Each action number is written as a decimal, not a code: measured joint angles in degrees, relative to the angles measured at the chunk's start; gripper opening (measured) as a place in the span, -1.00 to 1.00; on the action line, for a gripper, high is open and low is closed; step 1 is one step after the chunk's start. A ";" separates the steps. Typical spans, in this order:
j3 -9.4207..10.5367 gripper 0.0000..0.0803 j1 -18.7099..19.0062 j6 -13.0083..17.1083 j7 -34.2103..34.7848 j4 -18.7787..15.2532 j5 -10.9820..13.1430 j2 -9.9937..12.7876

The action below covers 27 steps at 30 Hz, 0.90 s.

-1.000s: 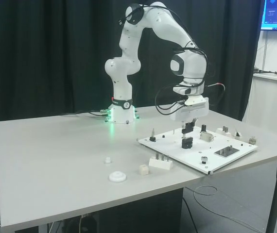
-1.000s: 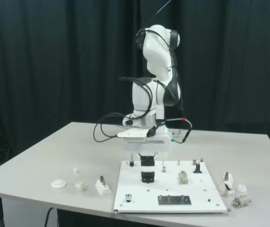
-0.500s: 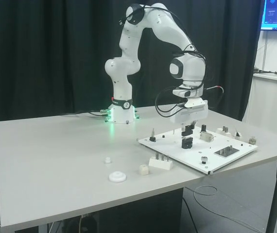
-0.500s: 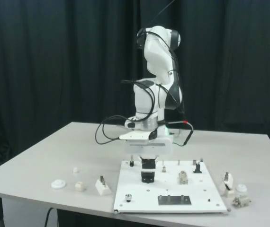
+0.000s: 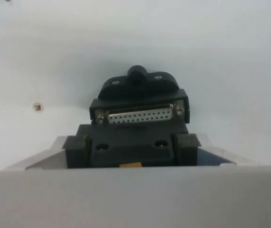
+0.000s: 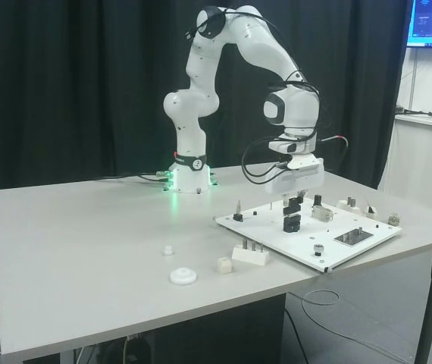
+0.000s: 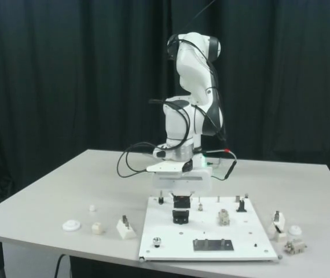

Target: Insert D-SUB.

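Grey table, white board. Gripper pinching plug above socket. Risk: misaligned descent, jammed or bent pins.

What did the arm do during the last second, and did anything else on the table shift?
The end effector rose a little, carrying the black plug over the black socket on the white board. The plug stayed in its grip throughout. The board, its other fittings and the small white parts on the grey table stayed put.
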 joint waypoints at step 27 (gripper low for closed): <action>0.41 -0.05 0.00 2.35 -0.09 -0.38 -2.77 0.08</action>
